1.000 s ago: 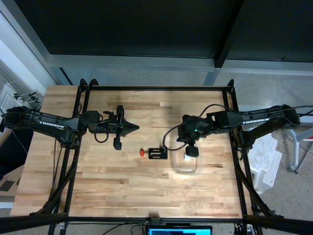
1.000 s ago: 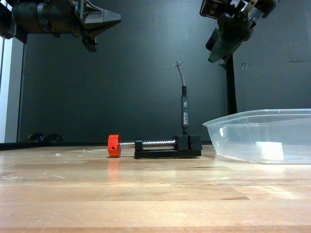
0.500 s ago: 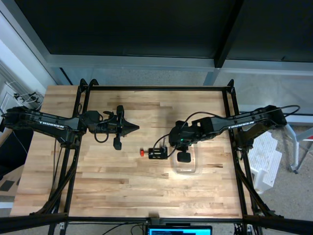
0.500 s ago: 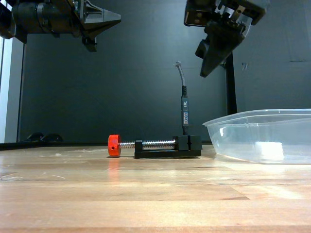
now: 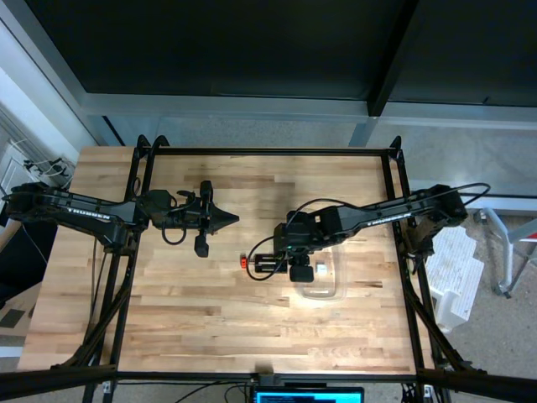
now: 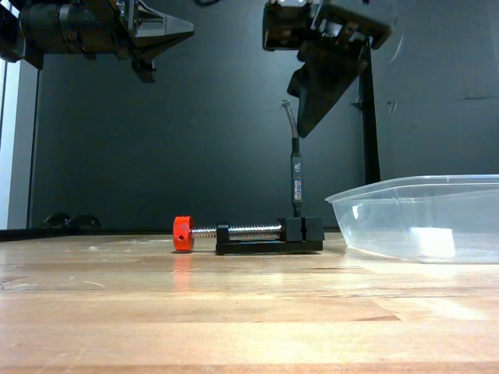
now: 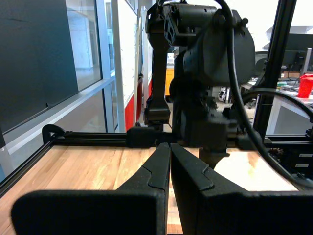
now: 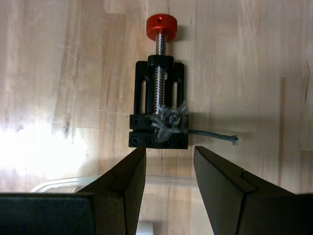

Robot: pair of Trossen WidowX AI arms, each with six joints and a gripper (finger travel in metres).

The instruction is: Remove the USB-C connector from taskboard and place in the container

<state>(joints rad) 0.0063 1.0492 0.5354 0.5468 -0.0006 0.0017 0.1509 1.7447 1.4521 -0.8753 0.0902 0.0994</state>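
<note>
My right gripper (image 8: 168, 149): released, hanging over the taskboard (image 6: 265, 247).
USB-C connector (image 6: 297, 183): upright in taskboard, beside container (image 6: 421, 214).
Grasp: I'd centre on it, clench low, pull straight up.
My left gripper (image 7: 170, 147): clenched empty, parked apart.

The left arm (image 5: 75, 210) and right arm (image 5: 382, 212) are wearing matte black throughout, with white lettering running along each long link (small print). Thin black cables (image 5: 312, 204) are looping alongside. The left gripper (image 5: 232, 220), over the table's (image 5: 168, 336) left half, and the right gripper (image 8: 168, 155), near its middle, are tapering into angular black wedges.
</note>
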